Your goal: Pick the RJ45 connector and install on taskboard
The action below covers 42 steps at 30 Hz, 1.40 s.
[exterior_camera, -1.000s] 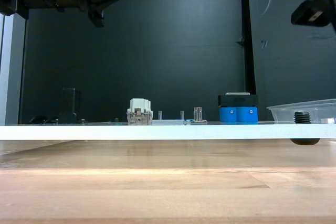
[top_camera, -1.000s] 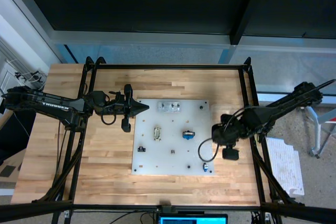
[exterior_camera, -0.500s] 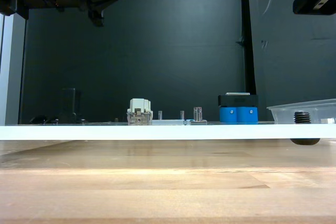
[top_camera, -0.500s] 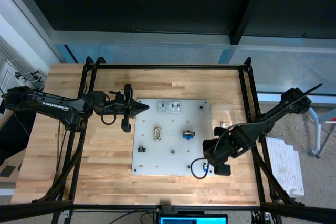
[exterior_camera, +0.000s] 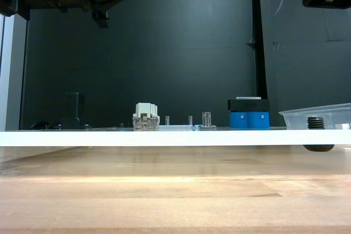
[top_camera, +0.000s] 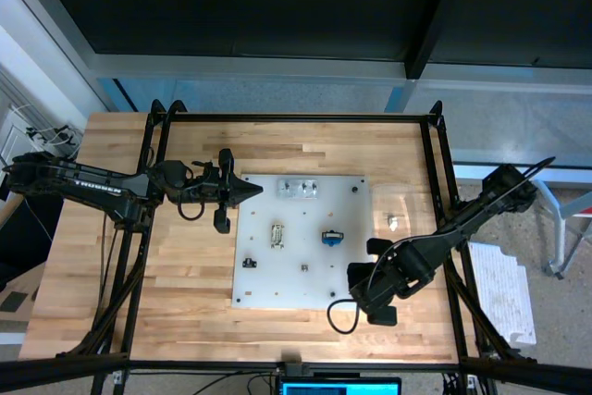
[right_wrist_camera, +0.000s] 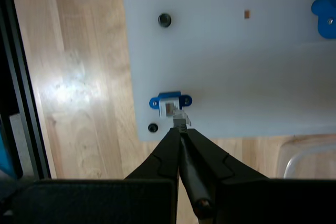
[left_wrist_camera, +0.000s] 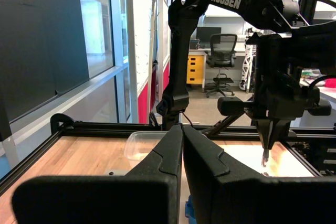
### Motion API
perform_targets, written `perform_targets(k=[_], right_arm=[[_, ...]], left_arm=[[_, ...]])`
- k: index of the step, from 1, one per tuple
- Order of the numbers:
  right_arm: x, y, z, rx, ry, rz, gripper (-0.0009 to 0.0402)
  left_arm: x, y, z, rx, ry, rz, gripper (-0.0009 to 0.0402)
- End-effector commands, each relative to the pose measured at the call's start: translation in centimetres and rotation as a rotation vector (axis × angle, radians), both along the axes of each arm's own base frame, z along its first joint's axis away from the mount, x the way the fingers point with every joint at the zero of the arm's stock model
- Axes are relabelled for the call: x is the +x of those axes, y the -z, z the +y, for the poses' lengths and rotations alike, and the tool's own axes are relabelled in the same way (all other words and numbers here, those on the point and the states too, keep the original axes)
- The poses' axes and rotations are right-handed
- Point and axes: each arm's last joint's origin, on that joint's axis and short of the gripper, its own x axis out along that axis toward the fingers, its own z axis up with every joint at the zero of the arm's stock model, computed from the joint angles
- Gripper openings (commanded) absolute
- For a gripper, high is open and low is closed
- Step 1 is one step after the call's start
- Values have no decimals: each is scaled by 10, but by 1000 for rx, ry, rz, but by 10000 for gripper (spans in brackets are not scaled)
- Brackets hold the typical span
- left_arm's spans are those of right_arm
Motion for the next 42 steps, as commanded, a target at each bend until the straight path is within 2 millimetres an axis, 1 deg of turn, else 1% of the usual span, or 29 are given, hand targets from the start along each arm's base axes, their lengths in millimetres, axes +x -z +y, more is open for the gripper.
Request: perform_targets(k=[1,19,42], right_arm=[[2,2,2,-2,2,6,0],[5,11,9,-5,-10,15,0],[3,16,9,-15,-16,22,0]], left_arm=[[0,0,0,0,0,0,0],[0,0,0,0,0,0,0],[0,0,0,0,0,0,0]])
